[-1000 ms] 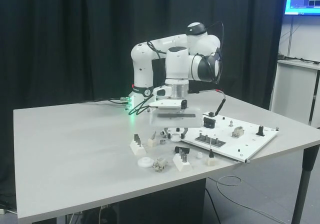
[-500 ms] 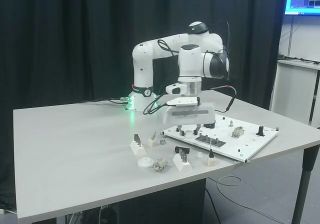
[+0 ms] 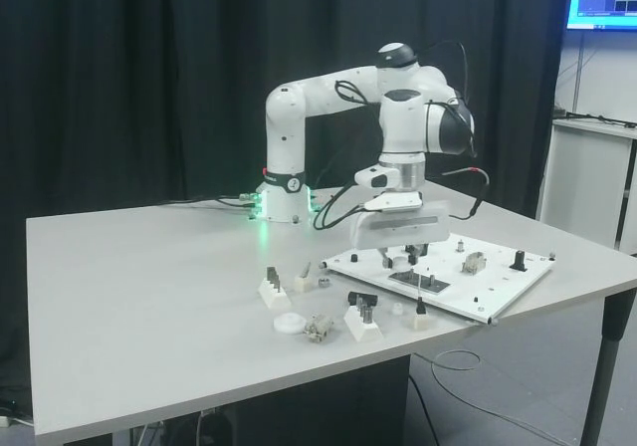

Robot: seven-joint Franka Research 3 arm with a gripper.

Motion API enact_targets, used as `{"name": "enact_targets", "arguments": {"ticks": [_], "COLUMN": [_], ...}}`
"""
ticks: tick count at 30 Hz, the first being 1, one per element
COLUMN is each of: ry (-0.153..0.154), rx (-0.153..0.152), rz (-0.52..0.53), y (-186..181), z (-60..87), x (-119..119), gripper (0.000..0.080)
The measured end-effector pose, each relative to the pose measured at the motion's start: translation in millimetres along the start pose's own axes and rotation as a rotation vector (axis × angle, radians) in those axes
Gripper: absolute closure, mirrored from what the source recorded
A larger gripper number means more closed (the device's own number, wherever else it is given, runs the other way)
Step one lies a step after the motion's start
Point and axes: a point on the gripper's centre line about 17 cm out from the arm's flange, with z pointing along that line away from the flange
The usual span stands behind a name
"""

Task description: Insert medium gear.

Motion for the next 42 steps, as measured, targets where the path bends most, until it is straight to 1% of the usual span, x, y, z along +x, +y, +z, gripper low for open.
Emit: {"name": "enact_targets", "arguments": {"ticks": [10,16,26,33,42], "ry": [-0.023,-0.031,-0.026,-0.014,-0.012], "rx": [-0.023,-0.03,-0.044,-0.051,-0.053], "rz": [-0.044,-0.044,-0.037,-0.026,-0.012], "y": [-20.1,-28.1,-35.1,-39.9,-42.1], "z": [3.2,5.9,11.5,17.0,22.0], "x": [-15.5,-26.4,-38.7,-40.0,-42.9], "gripper": [0.0407,0.0407,0.0407,0.0407,0.0407]}}
